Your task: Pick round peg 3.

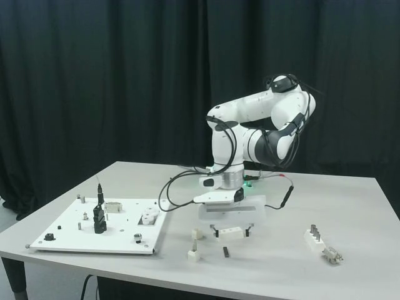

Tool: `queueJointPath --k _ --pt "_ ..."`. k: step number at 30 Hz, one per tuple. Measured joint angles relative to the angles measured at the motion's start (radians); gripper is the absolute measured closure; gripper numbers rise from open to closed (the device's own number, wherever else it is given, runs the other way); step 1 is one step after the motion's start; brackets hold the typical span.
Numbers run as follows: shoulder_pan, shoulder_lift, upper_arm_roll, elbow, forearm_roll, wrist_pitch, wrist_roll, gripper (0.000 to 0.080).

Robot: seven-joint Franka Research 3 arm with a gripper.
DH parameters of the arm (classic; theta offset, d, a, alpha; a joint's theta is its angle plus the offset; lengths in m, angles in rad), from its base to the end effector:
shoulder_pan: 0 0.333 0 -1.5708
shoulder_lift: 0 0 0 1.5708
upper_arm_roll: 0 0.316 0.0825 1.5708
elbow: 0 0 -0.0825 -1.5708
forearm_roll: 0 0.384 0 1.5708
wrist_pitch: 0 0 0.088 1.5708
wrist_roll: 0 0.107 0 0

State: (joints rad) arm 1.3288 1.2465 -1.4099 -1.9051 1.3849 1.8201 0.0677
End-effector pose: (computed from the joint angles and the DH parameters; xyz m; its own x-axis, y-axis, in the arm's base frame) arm 0.5988 0.1203 0.2398 0.8236 -0.5671 -0.0070 -0.5660 -0.8211 -0.0736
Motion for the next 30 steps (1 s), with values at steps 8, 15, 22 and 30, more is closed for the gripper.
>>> queueJointPath --k 8,15,22,30 --pt "0.021 -0.013 -0.004 0.012 0.000 -0.046 0.021 0.0003" --pt "0.072 -0.014 -0.021 0.018 0.000 -0.102 0.071 0.0003" --pt "0.142 -0.015 -0.027 0.025 0.000 -0.128 0.154 0.0003" --pt "0.232 -0.016 -0.027 0.028 0.000 -0.130 0.256 0.0003"
